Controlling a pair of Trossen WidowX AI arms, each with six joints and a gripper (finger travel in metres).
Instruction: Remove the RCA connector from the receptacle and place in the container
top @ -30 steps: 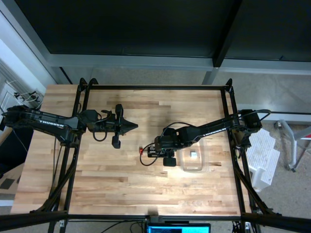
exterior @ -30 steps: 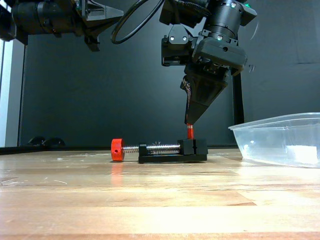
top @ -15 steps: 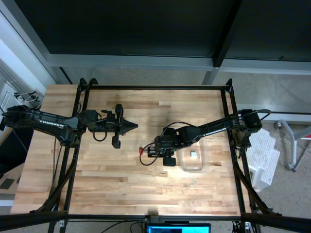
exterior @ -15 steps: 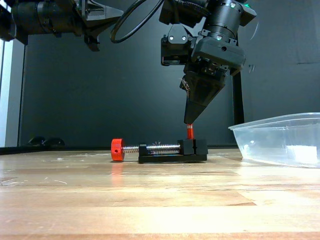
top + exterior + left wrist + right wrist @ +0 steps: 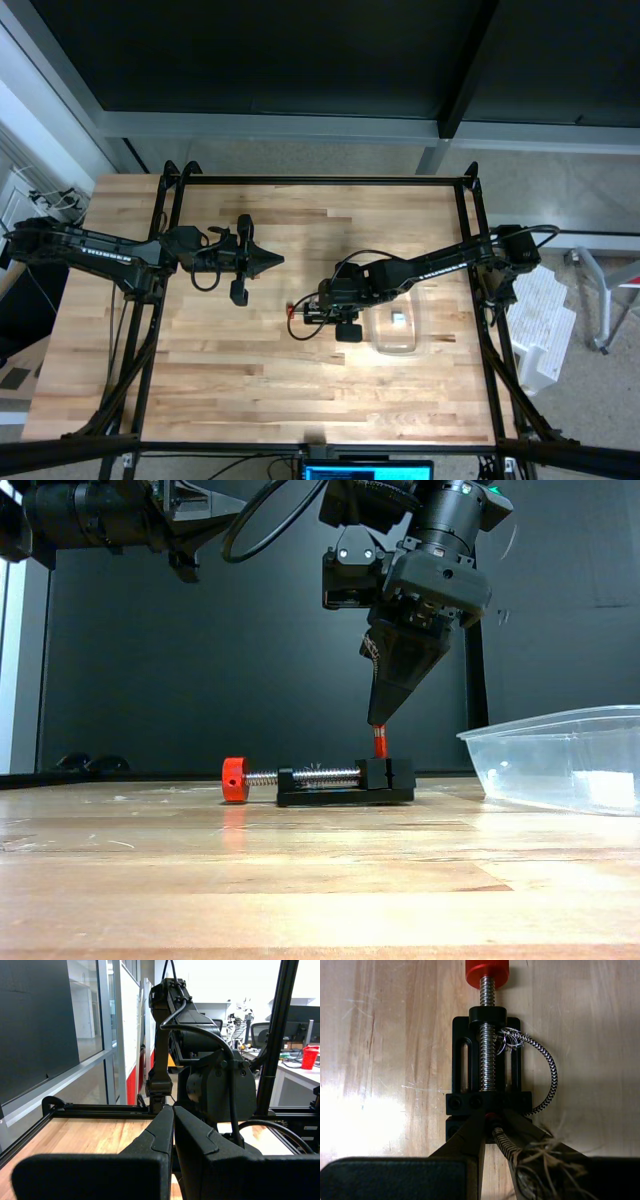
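The black receptacle (image 5: pixel 345 778) lies on the table with its red knob (image 5: pixel 234 779) at the left end. The red RCA connector (image 5: pixel 379 743) stands upright in it, with a braided cable (image 5: pixel 547 1077) running from it. My right gripper (image 5: pixel 378 723) points down onto the connector's top. In the right wrist view its fingers (image 5: pixel 470 1135) sit close on either side of the connector (image 5: pixel 492 1116), shut on it. The clear container (image 5: pixel 560 760) stands right of the receptacle (image 5: pixel 312 312). My left gripper (image 5: pixel 272 260) is shut and held high over the left half of the table.
A small pale piece (image 5: pixel 399 318) lies inside the container (image 5: pixel 380 340). Black frame rails (image 5: pixel 310 181) run along the table's back and sides. Bare wood lies in front of the receptacle.
The right gripper's tip rose slightly and tilted a little while staying at the connector's top. The connector still stands in the receptacle. The left arm has not moved.
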